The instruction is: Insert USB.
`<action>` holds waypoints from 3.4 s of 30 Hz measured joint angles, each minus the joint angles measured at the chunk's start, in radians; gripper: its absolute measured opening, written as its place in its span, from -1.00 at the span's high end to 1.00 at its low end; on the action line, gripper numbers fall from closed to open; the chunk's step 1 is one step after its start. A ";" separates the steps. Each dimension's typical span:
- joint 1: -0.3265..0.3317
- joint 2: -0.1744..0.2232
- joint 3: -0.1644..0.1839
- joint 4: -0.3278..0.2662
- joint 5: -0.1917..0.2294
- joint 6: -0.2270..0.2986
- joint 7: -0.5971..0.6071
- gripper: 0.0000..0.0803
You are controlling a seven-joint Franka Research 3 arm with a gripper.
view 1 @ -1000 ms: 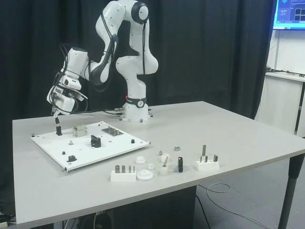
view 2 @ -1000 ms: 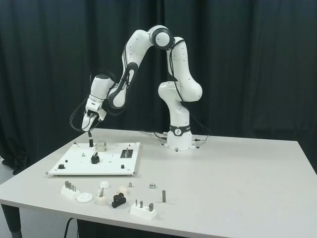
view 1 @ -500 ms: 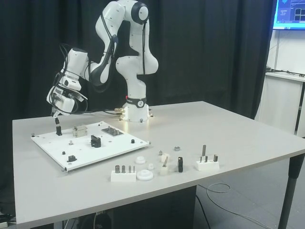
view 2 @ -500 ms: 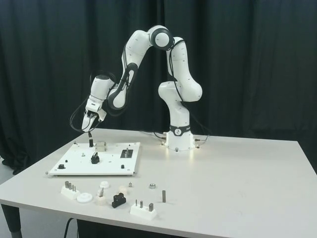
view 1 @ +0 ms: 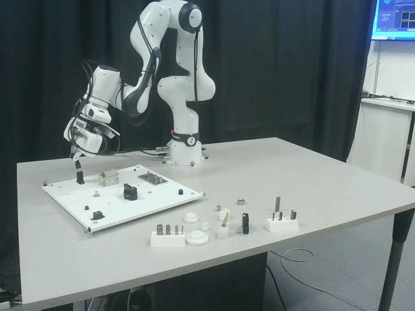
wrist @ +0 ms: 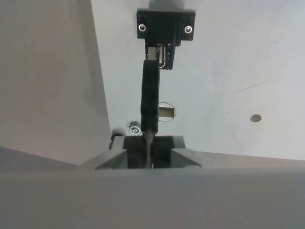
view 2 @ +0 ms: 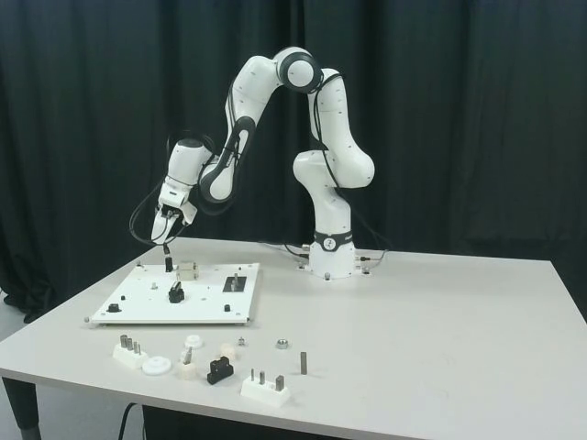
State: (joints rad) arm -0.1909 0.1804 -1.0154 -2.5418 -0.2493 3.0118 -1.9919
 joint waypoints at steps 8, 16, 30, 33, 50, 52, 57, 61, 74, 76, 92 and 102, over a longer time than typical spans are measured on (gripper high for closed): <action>0.000 0.000 0.002 -0.001 0.000 0.002 0.000 0.93; 0.000 0.000 0.002 -0.002 0.000 0.004 0.001 0.94; -0.008 0.000 0.003 -0.002 0.000 0.005 0.005 0.94; -0.011 0.000 0.003 -0.002 0.000 0.005 0.005 0.94; -0.018 -0.012 0.003 -0.010 0.001 0.004 0.010 0.94; -0.019 -0.018 0.003 -0.012 0.001 0.002 0.010 0.94; -0.021 -0.028 0.003 -0.017 0.001 -0.004 0.010 0.94; -0.021 -0.035 0.003 -0.018 0.001 -0.013 0.010 0.94; -0.021 -0.036 0.003 -0.018 0.001 -0.017 0.010 0.94; -0.021 -0.036 0.004 -0.018 0.001 -0.017 0.010 0.94; -0.021 -0.037 0.007 -0.018 0.003 -0.020 0.010 0.94; -0.030 -0.038 0.007 -0.018 0.004 -0.021 0.010 0.94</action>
State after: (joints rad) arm -0.2211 0.1429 -1.0084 -2.5600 -0.2456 2.9911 -1.9816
